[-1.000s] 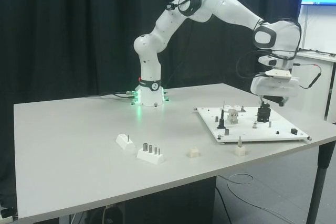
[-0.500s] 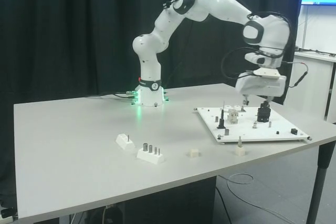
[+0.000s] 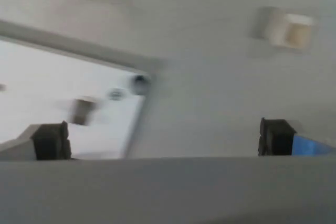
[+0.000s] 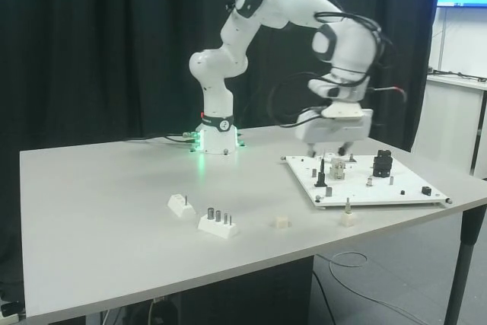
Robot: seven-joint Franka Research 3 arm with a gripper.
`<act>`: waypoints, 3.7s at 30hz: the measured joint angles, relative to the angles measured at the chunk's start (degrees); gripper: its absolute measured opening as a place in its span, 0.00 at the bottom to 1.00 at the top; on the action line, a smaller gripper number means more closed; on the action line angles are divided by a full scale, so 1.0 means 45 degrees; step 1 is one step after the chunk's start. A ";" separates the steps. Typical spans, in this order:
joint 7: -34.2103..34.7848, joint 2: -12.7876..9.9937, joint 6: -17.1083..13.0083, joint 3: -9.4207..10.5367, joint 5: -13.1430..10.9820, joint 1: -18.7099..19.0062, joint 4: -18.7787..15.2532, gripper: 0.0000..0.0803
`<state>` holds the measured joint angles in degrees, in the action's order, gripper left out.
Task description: Pick square peg 1.
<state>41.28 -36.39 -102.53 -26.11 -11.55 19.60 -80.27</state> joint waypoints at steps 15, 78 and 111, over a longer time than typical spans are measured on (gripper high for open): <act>-0.4039 0.0065 -0.0483 0.0021 0.0324 -0.2553 -0.1086 1.00; -1.1479 0.0915 -0.7822 -0.0716 -0.2618 -0.5277 -0.7732 1.00; -1.1481 0.2278 -0.7694 -0.0827 -0.2796 -0.5238 -0.8685 0.04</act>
<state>-10.39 -26.14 -137.15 -29.84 -24.13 -3.97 -119.36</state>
